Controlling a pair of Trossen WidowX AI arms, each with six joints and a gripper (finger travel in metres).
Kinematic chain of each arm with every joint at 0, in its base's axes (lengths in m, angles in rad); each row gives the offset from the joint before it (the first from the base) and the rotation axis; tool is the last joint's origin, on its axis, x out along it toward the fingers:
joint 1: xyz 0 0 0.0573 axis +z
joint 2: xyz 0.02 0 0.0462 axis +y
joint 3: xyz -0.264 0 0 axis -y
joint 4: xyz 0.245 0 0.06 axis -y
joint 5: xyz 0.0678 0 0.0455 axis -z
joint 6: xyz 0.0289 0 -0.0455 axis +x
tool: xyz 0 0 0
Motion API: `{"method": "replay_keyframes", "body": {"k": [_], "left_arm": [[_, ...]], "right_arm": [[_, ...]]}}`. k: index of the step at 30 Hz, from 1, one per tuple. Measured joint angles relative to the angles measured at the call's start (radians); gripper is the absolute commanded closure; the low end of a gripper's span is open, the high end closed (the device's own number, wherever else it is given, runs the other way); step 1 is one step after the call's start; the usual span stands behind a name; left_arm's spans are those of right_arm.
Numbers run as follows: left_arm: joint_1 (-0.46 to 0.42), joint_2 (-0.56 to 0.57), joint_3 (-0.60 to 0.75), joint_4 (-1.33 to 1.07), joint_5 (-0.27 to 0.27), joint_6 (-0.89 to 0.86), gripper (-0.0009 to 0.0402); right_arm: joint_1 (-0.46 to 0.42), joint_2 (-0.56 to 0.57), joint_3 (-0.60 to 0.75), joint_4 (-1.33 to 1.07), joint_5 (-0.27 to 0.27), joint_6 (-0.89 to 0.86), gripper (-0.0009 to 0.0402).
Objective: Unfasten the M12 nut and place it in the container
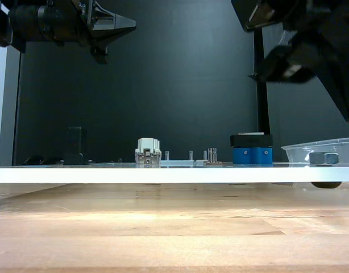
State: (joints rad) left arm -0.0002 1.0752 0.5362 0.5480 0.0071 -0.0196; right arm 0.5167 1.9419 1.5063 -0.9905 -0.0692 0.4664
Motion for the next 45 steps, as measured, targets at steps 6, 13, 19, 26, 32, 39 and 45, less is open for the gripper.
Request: {"method": "replay_keyframes", "body": {"k": [6,13,19,26,32,39,45], "left_arm": [[0.000,0.000,0.000,0.000,0.000,0.000,0.0393],[0.000,0.000,0.000,0.000,0.000,0.000,0.0393],[0.000,0.000,0.000,0.000,0.000,0.000,0.0393],[0.000,0.000,0.000,0.000,0.000,0.000,0.0393],[0.000,0.000,0.000,0.000,0.000,0.000,0.0393],[0.000,0.000,0.000,0.000,0.000,0.000,0.0393],[0.000,0.000,0.000,0.000,0.000,0.000,0.0393]], "right_arm": [[-0.002,0.000,-0.051,0.069,-0.001,-0.002,0.0394],[-0.003,0.000,-0.102,0.115,0.008,-0.003,0.0394],[-0.010,0.000,-0.106,0.117,0.024,-0.004,0.0394],[-0.013,-0.021,-0.085,0.013,0.352,0.120,0.0393],[-0.011,-0.045,-0.076,-0.017,0.320,0.130,0.0393],[-0.012,-0.056,-0.076,0.016,0.040,0.104,0.0393],[-0.001,-0.046,-0.076,0.082,-0.027,0.105,0.0393]]}}
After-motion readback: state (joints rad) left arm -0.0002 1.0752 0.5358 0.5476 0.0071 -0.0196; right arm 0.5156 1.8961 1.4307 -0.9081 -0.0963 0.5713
